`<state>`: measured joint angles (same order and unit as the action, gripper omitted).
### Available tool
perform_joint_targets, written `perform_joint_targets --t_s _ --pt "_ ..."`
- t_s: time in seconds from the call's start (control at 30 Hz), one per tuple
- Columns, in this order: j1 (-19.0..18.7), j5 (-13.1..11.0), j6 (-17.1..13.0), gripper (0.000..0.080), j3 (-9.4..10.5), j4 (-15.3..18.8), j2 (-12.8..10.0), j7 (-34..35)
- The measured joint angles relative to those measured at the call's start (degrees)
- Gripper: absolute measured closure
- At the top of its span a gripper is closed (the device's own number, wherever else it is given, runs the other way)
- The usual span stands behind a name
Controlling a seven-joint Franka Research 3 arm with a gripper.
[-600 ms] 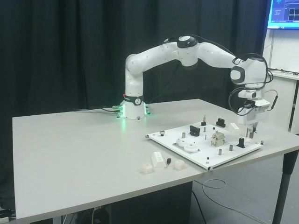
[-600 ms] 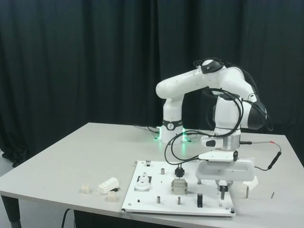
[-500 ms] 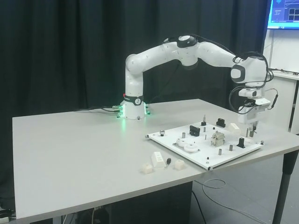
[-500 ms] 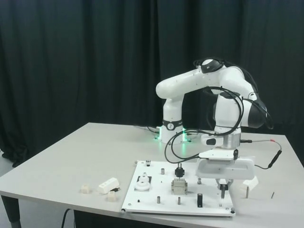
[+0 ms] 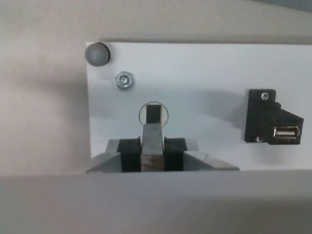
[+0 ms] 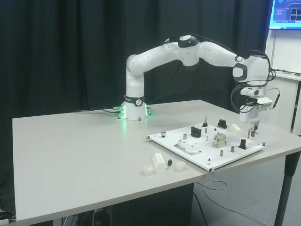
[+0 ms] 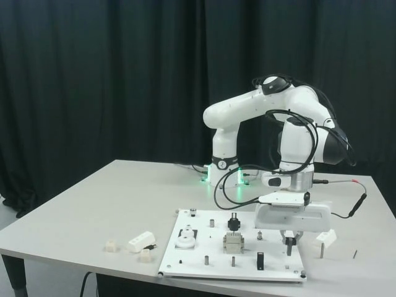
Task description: Place square peg 4.
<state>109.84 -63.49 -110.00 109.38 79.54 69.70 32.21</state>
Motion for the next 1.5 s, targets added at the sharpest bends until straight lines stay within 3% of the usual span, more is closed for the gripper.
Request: perform_joint_targets --t_s 0.63,1.07,1.5 --pt "-0.6 0.0 0.6 0.0705 0.76 -1.0 0.0 2.1" --pt "-1.5 -0.1 0.3 0.0705 3.66 -2.7 0.0 7.2" --pt "-2.2 -0.1 -2.0 0.0705 5.92 -2.8 0.2 9.2"
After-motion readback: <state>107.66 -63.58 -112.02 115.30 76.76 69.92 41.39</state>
